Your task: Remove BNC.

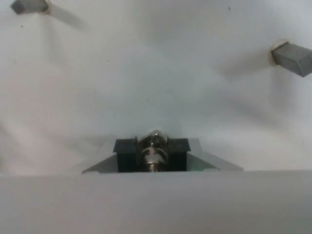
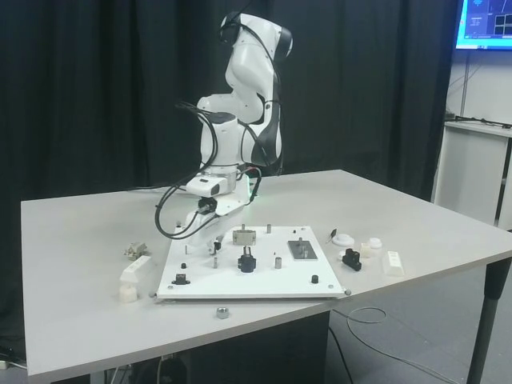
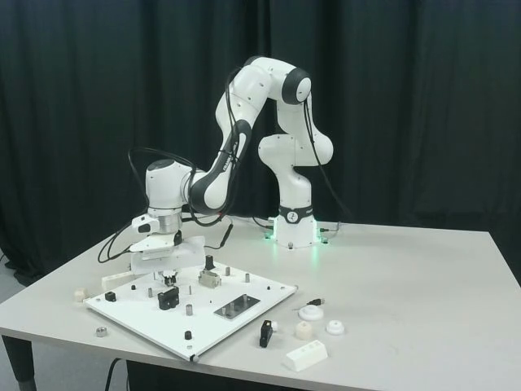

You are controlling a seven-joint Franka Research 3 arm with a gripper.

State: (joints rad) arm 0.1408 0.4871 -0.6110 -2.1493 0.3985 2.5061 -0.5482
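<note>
- Fingers (image 1: pixel 287 57) stand wide apart, holding nothing, so you can straddle the BNC (image 1: pixel 153 151).
- BNC sits at 6 o'clock below the gripper (image 1: pixel 161 34), in its black mount (image 1: pixel 127 155) on the white board (image 2: pixel 240 282).

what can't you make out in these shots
- BNC, wrist view: its lower end is cut off by the white band across the foreground.
- Pincer, room views: the white hand and cables hide the tips, so contact with the board is unclear.
- Small parts beside the board, first room view: too small to identify.
</note>
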